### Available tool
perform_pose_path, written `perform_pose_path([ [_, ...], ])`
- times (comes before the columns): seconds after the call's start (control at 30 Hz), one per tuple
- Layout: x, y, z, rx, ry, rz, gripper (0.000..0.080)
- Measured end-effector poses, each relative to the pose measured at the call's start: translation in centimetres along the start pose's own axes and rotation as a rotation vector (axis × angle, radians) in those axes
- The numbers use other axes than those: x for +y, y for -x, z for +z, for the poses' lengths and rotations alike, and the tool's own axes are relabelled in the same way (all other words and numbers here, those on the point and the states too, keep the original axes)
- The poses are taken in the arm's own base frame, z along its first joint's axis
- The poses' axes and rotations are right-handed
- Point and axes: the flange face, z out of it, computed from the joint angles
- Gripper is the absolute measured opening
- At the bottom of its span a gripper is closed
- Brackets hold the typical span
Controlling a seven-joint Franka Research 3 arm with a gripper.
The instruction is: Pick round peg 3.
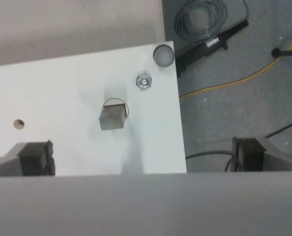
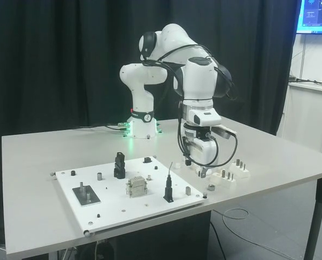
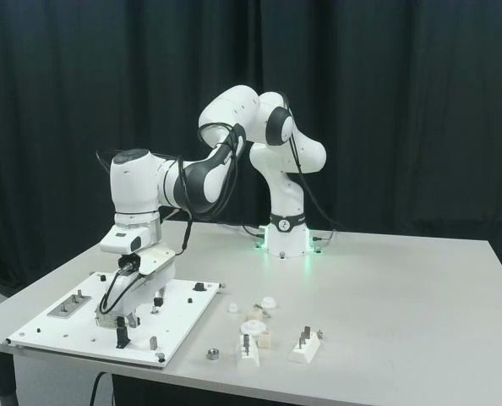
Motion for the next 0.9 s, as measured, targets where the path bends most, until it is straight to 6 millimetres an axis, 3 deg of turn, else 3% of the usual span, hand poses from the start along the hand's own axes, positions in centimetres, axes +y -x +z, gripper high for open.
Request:
perform_pose_path([
  [0.9, -0.08, -0.37, -0.54, 0.002, 0.005, -0.004, 0.08],
])
